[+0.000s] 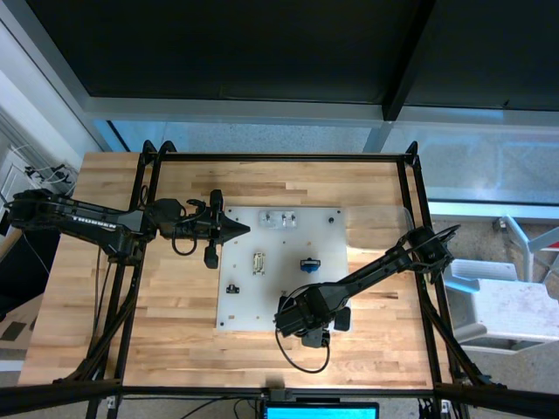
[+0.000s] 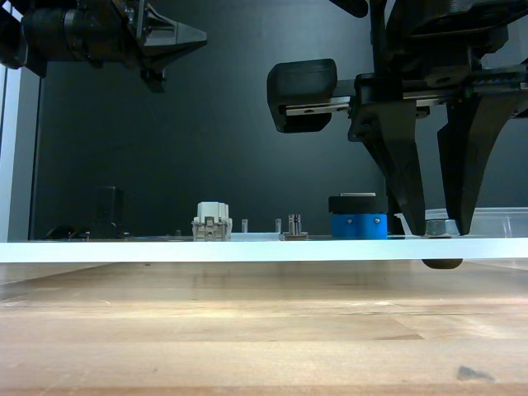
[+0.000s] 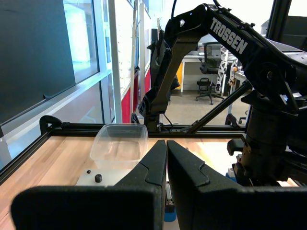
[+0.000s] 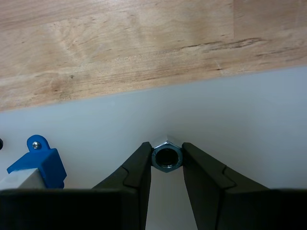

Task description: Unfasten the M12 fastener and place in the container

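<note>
M12 nut (image 4: 166,158): silver hex at the near right edge of the white board (image 1: 253,301). I judged it on its stud, not in the container (image 3: 120,143). The right gripper (image 2: 439,228) stood upright over it, jaws clamped on opposite flats. The left gripper (image 1: 234,230) hung above the board's left edge, jaws together. Step in hand: unscrewing. My plan was to centre the wrist axis on the stud, grip firmly, and rise only as the thread released.

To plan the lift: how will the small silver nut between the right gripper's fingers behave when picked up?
The nut looks metallic, so probably rigid and dense. The right gripper pinches its flat sides, so it should hold, though smooth metal may slip. Its hexagon shape likely limits rolling. The left gripper hangs shut above the board's far left.
</note>
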`<state>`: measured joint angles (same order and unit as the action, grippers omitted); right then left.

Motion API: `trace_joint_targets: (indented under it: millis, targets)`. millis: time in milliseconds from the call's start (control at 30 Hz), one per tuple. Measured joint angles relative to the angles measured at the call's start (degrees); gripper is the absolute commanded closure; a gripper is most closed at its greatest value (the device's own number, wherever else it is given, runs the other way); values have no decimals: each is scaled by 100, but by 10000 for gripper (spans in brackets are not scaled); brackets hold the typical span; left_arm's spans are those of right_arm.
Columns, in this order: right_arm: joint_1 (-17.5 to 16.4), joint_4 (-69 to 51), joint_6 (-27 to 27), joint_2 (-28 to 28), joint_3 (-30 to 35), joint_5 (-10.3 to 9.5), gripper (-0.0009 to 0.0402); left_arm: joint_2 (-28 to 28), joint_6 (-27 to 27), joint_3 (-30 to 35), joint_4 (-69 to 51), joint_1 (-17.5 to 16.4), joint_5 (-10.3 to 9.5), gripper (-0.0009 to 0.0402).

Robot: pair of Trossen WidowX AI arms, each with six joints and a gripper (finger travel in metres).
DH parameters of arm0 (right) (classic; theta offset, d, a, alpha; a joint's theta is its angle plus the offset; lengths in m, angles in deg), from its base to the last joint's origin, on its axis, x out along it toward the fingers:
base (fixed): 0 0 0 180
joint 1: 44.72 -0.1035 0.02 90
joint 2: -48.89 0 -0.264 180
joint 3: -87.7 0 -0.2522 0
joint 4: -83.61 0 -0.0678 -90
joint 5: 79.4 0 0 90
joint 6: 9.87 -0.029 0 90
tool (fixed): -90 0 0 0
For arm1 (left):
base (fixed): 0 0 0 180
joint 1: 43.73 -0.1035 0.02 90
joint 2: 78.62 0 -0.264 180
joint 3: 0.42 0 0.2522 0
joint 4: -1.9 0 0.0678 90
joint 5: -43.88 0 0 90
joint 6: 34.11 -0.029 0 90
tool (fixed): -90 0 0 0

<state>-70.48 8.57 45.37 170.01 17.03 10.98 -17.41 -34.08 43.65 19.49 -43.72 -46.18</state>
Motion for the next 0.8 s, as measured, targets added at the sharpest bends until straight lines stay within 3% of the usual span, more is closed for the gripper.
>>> trace_joint_targets:
  millis: [333,800]
  targets:
    - [0,-13,-15,-2,0,0,380,0,-2,0,-2,0,0,393]
    - [-15,-37,-31,-133,4,39,216,0,-2,0,-2,0,0,393]
